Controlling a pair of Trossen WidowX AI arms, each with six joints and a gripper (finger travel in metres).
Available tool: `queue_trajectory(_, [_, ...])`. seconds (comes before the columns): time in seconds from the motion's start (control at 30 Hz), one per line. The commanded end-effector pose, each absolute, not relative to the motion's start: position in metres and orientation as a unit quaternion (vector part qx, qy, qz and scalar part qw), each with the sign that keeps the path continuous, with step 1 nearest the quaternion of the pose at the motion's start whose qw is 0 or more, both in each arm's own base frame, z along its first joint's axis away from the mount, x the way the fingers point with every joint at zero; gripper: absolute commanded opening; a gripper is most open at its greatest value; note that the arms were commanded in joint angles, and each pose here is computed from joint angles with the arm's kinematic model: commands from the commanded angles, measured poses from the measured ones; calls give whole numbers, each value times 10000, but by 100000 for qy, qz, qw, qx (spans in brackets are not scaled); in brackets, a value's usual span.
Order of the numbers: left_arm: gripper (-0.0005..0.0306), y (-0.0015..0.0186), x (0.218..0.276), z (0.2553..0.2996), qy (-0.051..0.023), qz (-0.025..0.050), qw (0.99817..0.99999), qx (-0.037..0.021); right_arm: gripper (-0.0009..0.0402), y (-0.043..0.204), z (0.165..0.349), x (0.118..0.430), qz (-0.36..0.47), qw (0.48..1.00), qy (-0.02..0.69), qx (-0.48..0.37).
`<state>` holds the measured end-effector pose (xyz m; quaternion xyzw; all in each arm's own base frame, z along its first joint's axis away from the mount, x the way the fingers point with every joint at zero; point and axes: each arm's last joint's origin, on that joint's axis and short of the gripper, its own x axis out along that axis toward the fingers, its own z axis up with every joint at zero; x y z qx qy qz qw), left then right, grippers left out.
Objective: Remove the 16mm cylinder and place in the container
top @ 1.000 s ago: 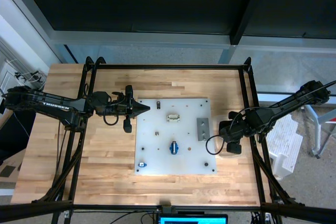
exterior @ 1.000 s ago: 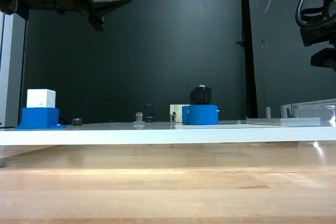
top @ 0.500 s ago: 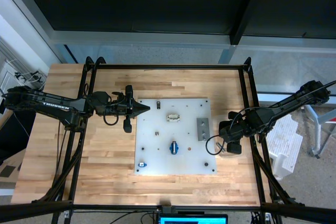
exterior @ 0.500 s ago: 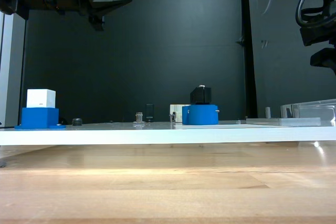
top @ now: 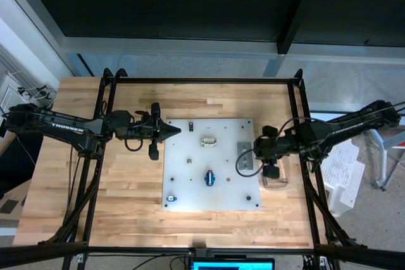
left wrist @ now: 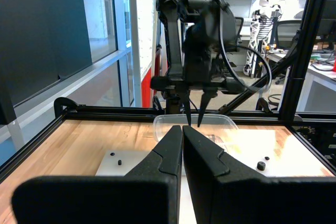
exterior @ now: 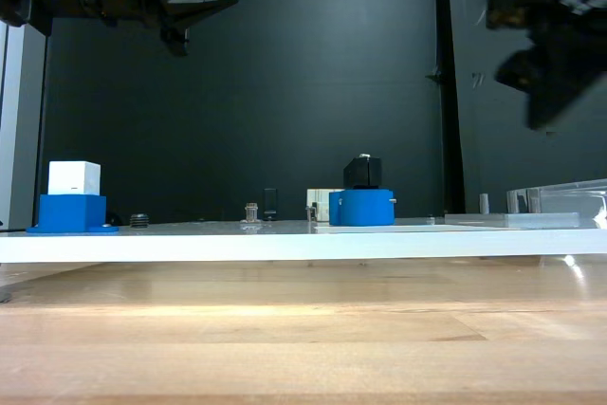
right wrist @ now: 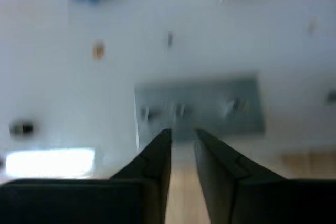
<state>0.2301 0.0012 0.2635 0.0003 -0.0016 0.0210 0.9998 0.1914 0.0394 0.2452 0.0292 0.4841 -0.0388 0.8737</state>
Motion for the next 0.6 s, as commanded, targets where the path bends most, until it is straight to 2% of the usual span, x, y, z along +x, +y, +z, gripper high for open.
queue_trajectory(0.03, [0, 12, 2302, 2634, -142, 2098, 99978, 45, 6, 320, 2519, 2023, -3435, 89964, 43492, 1775])
queue_trajectory(0.07, [0, 13, 2302, 2634, -142, 2117, 99977, 45, -5, 300, 2540, 2053, -3276, 90705, 41958, 1198])
queue_trajectory(0.13, [0, 12, 2302, 2634, -142, 2098, 99978, 45, 5, 266, 2591, 2116, -3109, 92264, 38436, 539])
queue_trajectory(0.4, [0, 13, 2302, 2634, -142, 2117, 99977, 45, 0, 89, 2800, 2309, -2401, 96944, 24411, 347])
queue_trajectory(0.6, [0, 12, 2302, 2634, -142, 2098, 99978, 45, 0, -42, 2859, 2401, 139, 98849, 15020, 1809])
